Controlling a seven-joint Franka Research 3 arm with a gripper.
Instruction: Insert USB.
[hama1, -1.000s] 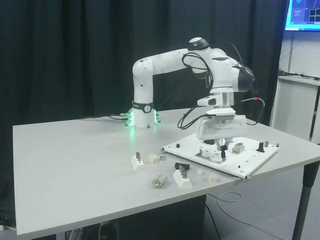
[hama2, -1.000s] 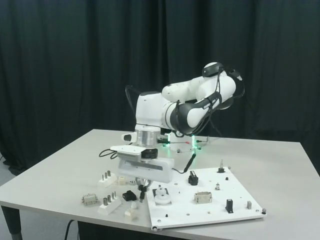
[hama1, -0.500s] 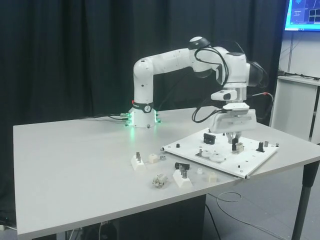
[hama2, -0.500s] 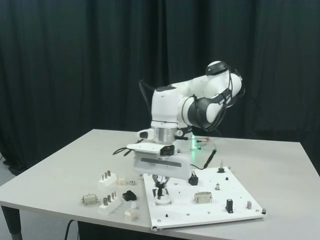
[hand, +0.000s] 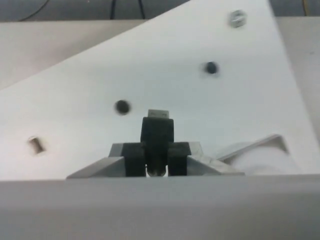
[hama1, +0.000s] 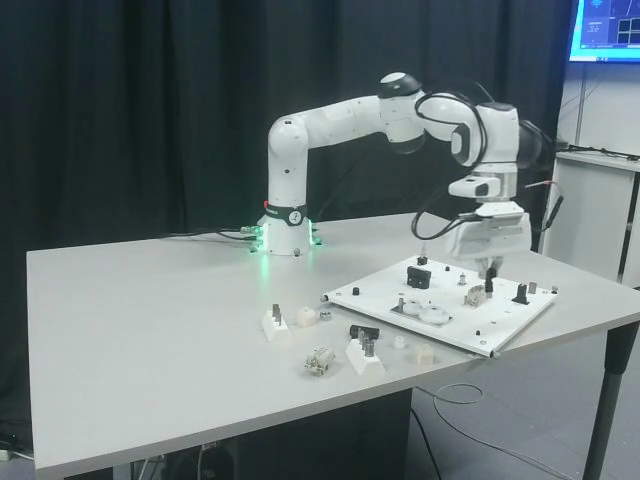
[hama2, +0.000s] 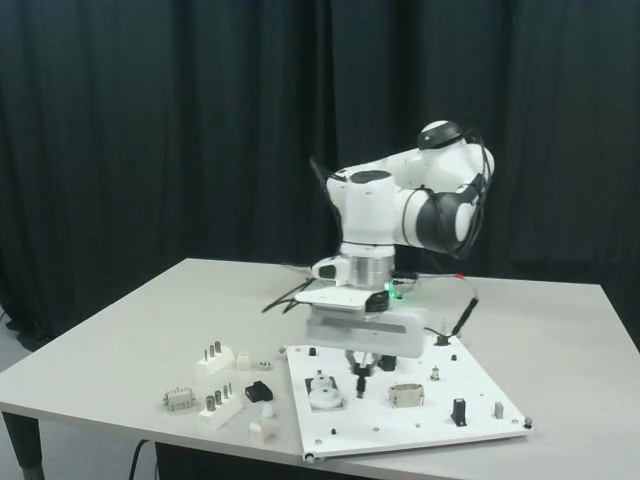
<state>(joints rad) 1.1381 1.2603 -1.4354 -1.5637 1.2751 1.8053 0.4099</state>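
In the wrist view my gripper (hand: 156, 161) is shut on a small black USB plug (hand: 158, 131). The plug's grey metal tip points down at the white board (hand: 200, 110), and I see no socket under it, only two black holes (hand: 122, 106). From the room, the gripper (hama1: 488, 272) hangs low over the middle of the board (hama1: 370, 292), close to a grey rectangular connector (hama1: 475, 294). In the second room view the gripper (hama2: 360, 380) sits between a white round part (hama2: 324, 396) and that grey connector (hama2: 405, 394).
A black block (hama1: 418, 275) and a black upright piece (hama1: 522, 293) stand on the board. Several loose white and black parts (hama1: 320, 345) lie on the grey table (hama1: 150, 300) beside the board's edge. A cable trails from the wrist.
The arm has swung across the board, away from the loose parts and past the white round part, carrying the plug. The gripper has stayed shut.
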